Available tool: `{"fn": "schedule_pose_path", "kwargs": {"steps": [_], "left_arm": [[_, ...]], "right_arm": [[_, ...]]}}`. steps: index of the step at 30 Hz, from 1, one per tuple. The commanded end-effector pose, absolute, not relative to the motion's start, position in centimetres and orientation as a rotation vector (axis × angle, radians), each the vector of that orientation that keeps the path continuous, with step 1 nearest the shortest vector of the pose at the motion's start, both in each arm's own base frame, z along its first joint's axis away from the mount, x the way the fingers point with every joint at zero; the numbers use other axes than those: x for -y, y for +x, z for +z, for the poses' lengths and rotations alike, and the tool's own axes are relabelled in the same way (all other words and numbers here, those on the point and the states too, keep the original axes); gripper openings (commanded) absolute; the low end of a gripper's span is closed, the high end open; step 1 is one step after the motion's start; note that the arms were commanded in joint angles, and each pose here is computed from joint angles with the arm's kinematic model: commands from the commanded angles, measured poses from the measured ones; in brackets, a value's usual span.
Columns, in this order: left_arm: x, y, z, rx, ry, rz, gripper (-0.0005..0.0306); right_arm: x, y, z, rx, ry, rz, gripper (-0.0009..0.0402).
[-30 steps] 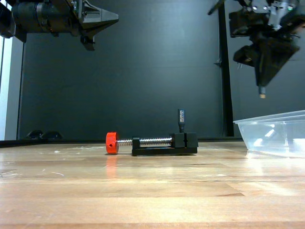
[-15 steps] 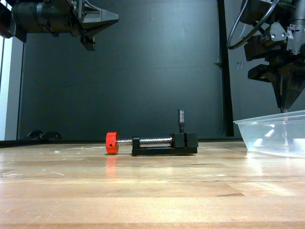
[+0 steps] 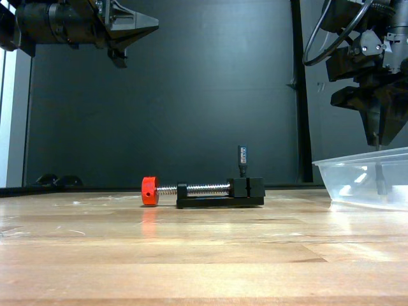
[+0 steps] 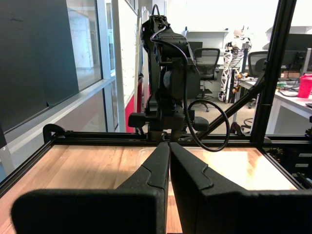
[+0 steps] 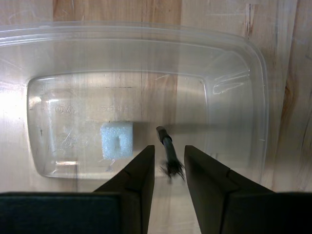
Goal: Remove the USB-C connector from taskboard and place in the container
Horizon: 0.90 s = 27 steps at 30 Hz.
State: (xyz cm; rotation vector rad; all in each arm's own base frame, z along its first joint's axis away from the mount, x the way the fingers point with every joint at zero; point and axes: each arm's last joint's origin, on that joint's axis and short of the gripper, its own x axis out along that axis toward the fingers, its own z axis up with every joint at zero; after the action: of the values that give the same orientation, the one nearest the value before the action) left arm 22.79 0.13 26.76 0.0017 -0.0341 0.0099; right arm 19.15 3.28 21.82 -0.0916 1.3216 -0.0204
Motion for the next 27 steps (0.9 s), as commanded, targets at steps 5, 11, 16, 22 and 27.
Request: {"fn": "schedule_pose_path", "kwargs": {"steps": [5,11,16,22,27], "left_arm": [[-0.13,22.79,26.77,0.035,0.002,0.010,0.0000],[-0.13,22.79,26.77,0.035,0.002,0.010,0.0000],[-0.13,22.79,26.77,0.035,0.002,0.010,0.0000],[-0.13,22.79,26.77,0.035,0.002,0.010,0.0000],[-0.13,22.79,26.77,0.035,0.002,0.010,0.0000]], "right_arm": [[-3.3,19.2,21.9,-1.319,-0.092,-0.020,0.0115],[-3.4,19.6,23.4,-1.295,-0.067,-0.033,0.0130],[-3.5,19.6,24.8,-1.301,-0.062,-0.027,0.0136],[-3.5,19.7,25.6,-1.292,-0.061,-0.025,0.0140],[-3.5,19.7,25.6,-1.293,-0.061,-0.027,0.0140]]}}
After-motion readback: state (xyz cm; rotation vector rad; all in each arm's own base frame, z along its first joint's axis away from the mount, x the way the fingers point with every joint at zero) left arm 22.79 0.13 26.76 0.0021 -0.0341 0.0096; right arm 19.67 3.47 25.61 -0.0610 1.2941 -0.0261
